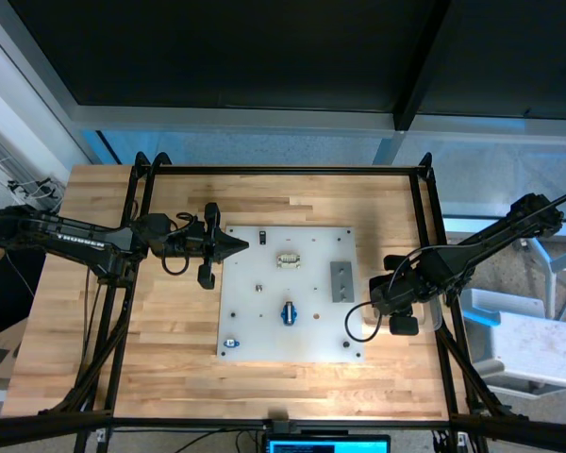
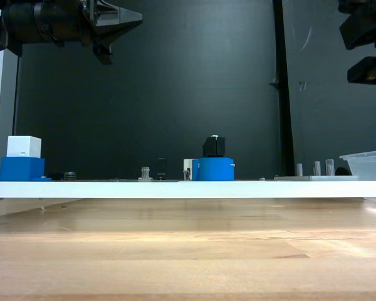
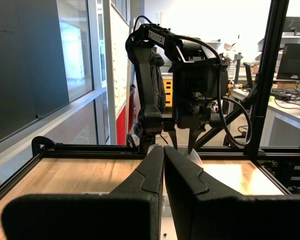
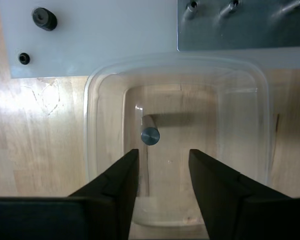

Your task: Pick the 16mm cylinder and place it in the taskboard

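Right end effector (image 4: 162, 151) over 16mm cylinder (image 4: 150, 135), left end effector (image 3: 163, 148) aloft

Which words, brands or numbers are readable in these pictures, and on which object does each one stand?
"TROSSEN": on the left arm; its left gripper, shut, hovers at the taskboard edge.
"TROSSEN": on the right arm; its right gripper, open, hangs above the clear tray.
No other text is readable.

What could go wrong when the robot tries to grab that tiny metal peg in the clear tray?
The 16mm cylinder is tiny and sits nearer one finger of the open right gripper hovering above it, so the fingers might knock it aside. They might bump the clear tray wall. The left gripper, shut, hangs high over the taskboard.
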You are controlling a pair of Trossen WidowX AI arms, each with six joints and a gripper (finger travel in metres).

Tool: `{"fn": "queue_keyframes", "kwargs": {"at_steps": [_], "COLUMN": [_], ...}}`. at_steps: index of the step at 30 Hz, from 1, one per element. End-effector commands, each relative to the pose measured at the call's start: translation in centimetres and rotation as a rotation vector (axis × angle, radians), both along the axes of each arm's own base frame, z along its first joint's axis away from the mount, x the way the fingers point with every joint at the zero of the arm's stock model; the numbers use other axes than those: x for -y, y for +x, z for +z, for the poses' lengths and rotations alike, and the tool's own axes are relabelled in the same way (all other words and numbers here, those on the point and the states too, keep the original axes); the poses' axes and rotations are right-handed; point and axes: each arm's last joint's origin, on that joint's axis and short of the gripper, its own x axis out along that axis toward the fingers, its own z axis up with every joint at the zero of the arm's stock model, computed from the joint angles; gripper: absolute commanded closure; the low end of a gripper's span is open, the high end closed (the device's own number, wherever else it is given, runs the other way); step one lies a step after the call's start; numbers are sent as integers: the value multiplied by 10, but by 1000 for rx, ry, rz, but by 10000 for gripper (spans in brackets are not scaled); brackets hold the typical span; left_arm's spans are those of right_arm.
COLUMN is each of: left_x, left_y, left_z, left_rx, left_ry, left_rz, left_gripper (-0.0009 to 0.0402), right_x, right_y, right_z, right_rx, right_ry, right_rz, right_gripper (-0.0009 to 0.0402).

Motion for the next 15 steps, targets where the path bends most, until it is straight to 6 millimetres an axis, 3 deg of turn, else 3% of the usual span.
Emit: {"fn": "queue_keyframes", "kwargs": {"at_steps": [1,15], "left_x": [0,0], "left_y": [0,0], "left_z": [0,0], "left_rx": [0,0], "left_ry": [0,0], "left_rz": [0,0], "left_gripper": [393,393], "right_x": [0,-6], "right_y": [-1,5], "right_z": [-5,-21], "right_rx": [-6,-13], "right_ry": [-2,-30], "right_rz": [-1,5], "right_gripper": [226,199]}}
